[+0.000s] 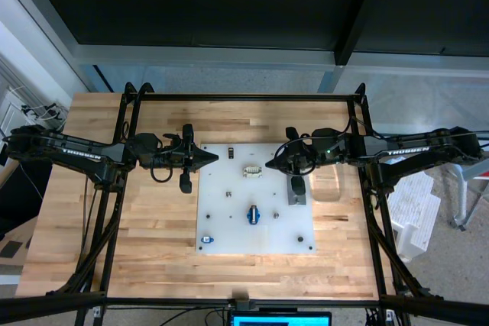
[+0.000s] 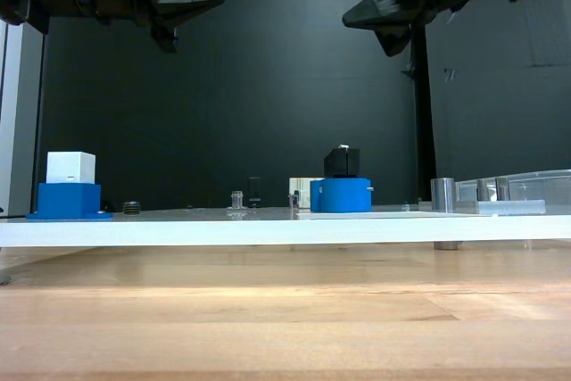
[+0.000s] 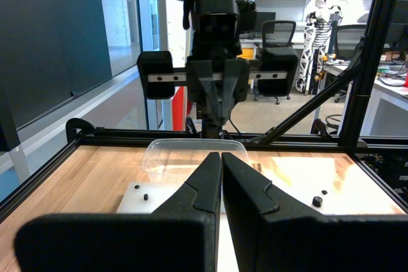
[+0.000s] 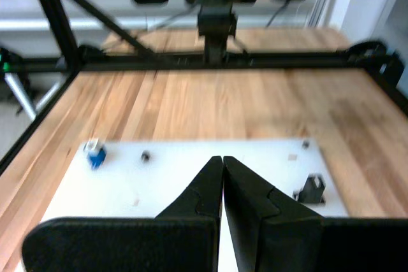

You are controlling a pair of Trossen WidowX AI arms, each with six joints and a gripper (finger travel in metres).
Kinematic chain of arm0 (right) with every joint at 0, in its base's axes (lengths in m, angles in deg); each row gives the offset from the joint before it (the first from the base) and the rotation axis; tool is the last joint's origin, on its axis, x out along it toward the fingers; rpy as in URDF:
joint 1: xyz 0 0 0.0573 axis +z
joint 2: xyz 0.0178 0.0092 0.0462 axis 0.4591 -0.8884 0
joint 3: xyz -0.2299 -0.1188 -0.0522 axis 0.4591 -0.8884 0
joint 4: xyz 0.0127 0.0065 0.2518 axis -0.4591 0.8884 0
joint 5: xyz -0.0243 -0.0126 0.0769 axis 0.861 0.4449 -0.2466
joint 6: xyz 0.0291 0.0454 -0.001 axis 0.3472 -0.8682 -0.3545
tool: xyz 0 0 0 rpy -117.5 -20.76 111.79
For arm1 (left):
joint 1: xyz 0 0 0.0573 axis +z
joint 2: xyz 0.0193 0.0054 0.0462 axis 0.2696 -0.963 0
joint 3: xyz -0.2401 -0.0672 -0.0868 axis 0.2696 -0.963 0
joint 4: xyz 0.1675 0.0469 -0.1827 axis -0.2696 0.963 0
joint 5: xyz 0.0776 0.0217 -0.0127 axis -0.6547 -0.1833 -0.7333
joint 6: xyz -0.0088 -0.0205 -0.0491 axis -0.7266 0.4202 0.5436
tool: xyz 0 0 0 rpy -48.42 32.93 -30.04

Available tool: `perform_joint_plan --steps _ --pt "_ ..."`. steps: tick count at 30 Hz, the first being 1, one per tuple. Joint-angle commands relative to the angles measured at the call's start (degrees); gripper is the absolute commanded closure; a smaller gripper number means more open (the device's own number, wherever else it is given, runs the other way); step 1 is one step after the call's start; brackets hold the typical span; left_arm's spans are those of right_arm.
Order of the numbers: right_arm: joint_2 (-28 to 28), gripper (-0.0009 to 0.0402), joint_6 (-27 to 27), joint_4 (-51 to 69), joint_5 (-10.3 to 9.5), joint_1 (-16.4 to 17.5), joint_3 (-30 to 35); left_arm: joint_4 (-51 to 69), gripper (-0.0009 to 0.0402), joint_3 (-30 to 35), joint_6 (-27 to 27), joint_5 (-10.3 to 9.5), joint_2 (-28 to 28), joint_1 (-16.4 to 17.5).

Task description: Remove the 16mm cylinder and place in the container

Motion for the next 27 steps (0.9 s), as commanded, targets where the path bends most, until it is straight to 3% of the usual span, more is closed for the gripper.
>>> perform_joint_plan --steps 1,8,12,19,27 --pt "0.0 0.0393 -0.2 9.0 0.11 1.3 2.9 0.0 0.0393 0.0 0.0 0.02 0.0 0.0" --pt "0.0 0.0393 -3.4 23.8 0.42 4.3 7.5 0.0 0.0393 0.0 0.0 0.02 0.0 0.0" --pt "-0.9 0.0393 -4.9 29.9 2.03 6.7 9.9 0.0 0.0393 0.0 0.0 0.02 0.0 0.0" --pt "-6.2 0.0393 -7.5 42.0 4.59 10.3 16.0 0.0 0.0393 0.0 0.0 0.02 0.0 0.0" --pt "-15.3 0.0369 -10.8 53.9 4.59 12.0 24.6 0.0 0.0393 0.0 0.0 0.02 0.0 0.0"
